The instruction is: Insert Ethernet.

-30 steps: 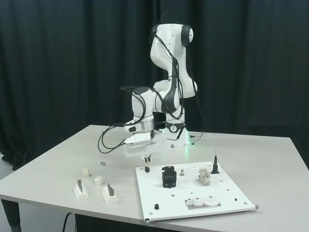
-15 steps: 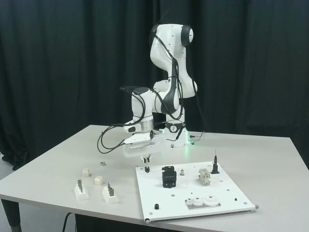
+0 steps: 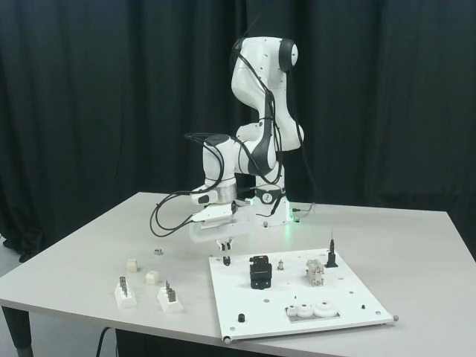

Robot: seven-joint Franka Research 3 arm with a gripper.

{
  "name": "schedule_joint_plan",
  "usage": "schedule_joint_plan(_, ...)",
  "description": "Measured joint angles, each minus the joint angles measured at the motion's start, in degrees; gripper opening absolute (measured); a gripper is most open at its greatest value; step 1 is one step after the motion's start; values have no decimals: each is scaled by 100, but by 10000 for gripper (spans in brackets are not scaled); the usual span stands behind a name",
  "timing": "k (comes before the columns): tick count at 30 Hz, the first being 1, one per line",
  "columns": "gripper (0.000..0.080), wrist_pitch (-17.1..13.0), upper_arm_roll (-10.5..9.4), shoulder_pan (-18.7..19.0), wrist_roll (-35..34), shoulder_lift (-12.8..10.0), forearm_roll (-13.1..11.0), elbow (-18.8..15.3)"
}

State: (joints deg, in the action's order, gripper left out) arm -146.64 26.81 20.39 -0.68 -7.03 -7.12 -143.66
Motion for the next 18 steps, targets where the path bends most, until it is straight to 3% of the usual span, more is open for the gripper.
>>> schedule_joint_plan(18,75,-39,-12,1,-341,-107,-192,16)
